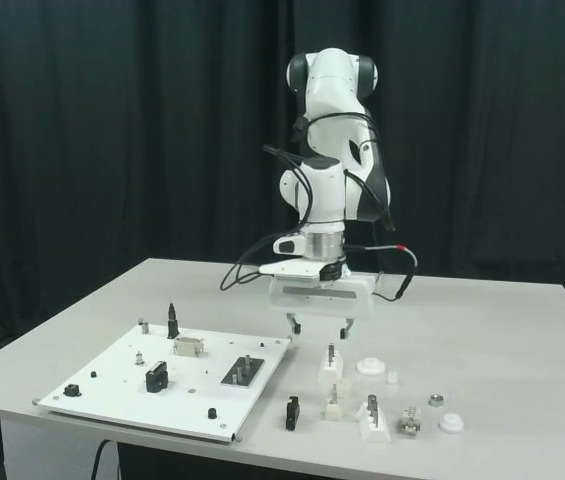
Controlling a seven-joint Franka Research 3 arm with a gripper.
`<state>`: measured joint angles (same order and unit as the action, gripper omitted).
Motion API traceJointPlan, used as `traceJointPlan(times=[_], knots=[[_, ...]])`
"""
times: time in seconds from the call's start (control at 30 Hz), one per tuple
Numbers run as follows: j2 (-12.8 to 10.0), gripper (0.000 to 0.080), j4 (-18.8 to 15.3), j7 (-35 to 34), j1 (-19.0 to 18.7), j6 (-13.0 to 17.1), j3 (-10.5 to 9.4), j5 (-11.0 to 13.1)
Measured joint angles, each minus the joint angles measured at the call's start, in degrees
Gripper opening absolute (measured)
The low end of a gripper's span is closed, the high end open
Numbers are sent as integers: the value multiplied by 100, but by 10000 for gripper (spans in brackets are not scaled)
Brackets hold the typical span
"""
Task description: Pick Ethernet.
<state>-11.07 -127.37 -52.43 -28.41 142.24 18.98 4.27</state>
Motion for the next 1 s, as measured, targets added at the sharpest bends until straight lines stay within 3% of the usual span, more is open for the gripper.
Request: traceJointPlan(times=[0.2,0.47,1.0], knots=[[-209,800,159,-42,0,188,-36,189],[-651,800,662,-41,2,187,-130,416],[-1408,800,1714,328,4,-510,-178,426]])
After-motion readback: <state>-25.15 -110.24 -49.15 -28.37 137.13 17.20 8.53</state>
